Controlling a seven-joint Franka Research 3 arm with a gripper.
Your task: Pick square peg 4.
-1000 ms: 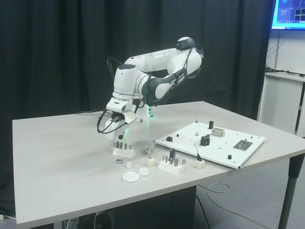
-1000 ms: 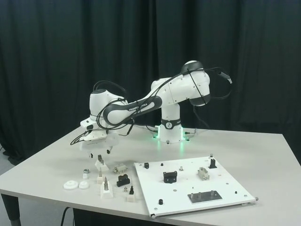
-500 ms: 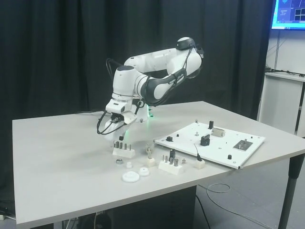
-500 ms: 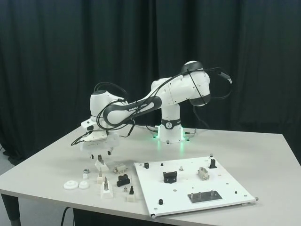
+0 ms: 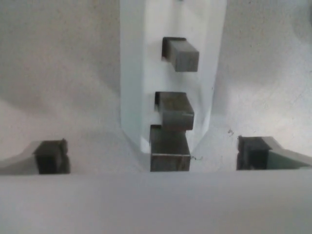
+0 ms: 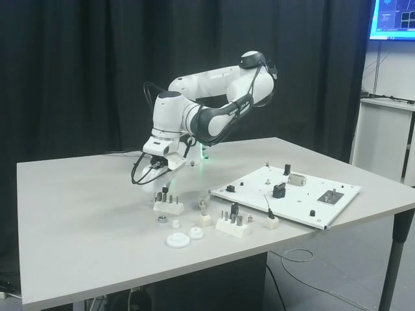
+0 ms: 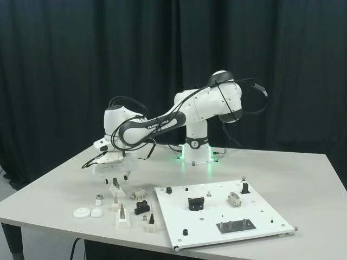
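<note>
Wrist view: open gripper (image 5: 151, 156) straddles a square peg (image 5: 169, 155)

Three pegs (image 5: 170, 148) in holder (image 5: 134, 87)

Two room cameras face the arm (image 6: 214, 97); wrist camera looks down.

You are looking at very little readable text here. On the forearm of the white arm (image 7: 162, 122), in the second room view, black lettering is running along the link; it is appearing to read "FRANKA", though the letters are small. A monitor (image 6: 393, 19) in the first room view's upper corner is showing lines too small for you to read.
</note>
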